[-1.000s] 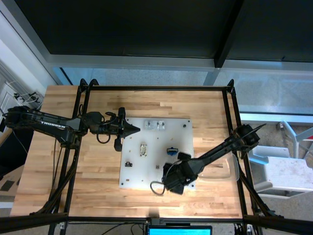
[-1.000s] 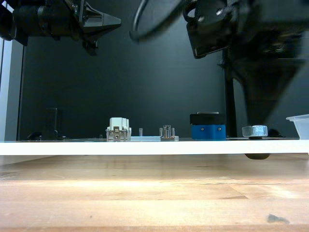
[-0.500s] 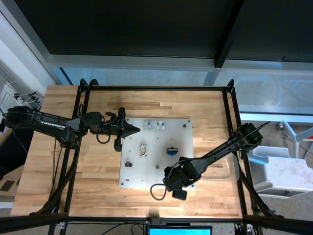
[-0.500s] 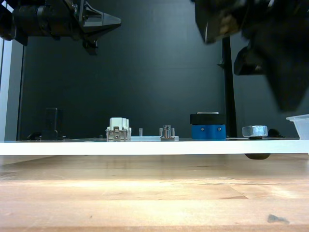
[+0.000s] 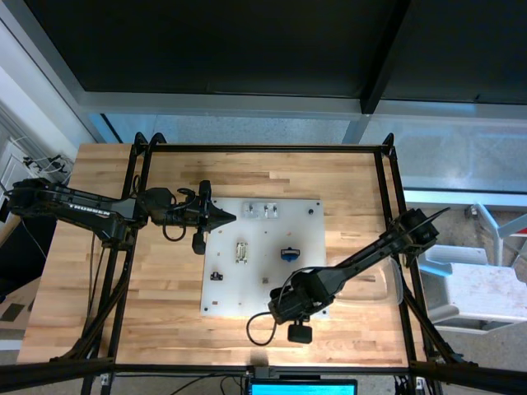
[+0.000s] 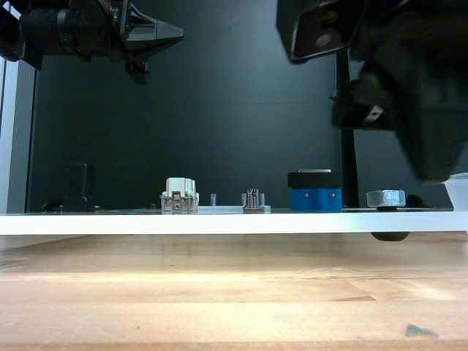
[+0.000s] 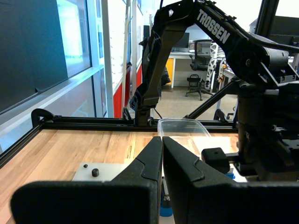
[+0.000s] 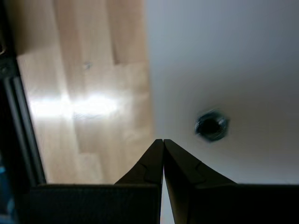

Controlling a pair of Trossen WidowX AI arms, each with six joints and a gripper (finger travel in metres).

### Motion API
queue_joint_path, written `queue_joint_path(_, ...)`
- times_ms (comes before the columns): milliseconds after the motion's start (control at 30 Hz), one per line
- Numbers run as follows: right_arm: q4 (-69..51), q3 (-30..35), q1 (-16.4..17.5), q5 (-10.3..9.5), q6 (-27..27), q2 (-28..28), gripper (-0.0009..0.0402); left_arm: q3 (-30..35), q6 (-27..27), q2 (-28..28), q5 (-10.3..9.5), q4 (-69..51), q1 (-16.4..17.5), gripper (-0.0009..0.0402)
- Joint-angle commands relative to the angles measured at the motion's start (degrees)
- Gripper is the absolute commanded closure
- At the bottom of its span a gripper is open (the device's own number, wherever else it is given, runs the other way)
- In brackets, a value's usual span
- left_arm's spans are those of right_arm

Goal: Unfasten the M12 fastener and place in the container

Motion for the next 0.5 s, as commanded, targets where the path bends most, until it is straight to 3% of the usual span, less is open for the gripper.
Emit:
queue_joint_path(33,0.0,-0.2,-0.1,1.4,-0.5,0.5,0.0393,0.0,0.0,0.0,0.0,0.0,0.0,0.0393)
queue_joint_path(133,0.0,-0.2,-0.3,2.6,-0.5,0.5,0.0393,0.0,0.0,0.0,0.0,0.0,0.0,0.0393)
queue_joint_path(400,-0.1,-0.7,-0.7,2.75,-0.2,0.5,0.0393,0.0,0.0,0.0,0.0,0.0,0.0,0.0393)
queue_joint_path(500,-0.6,-0.9,-0.7,4.07,0.3,0.5,0.0393,0.0,0.0,0.0,0.0,0.0,0.0,0.0393)
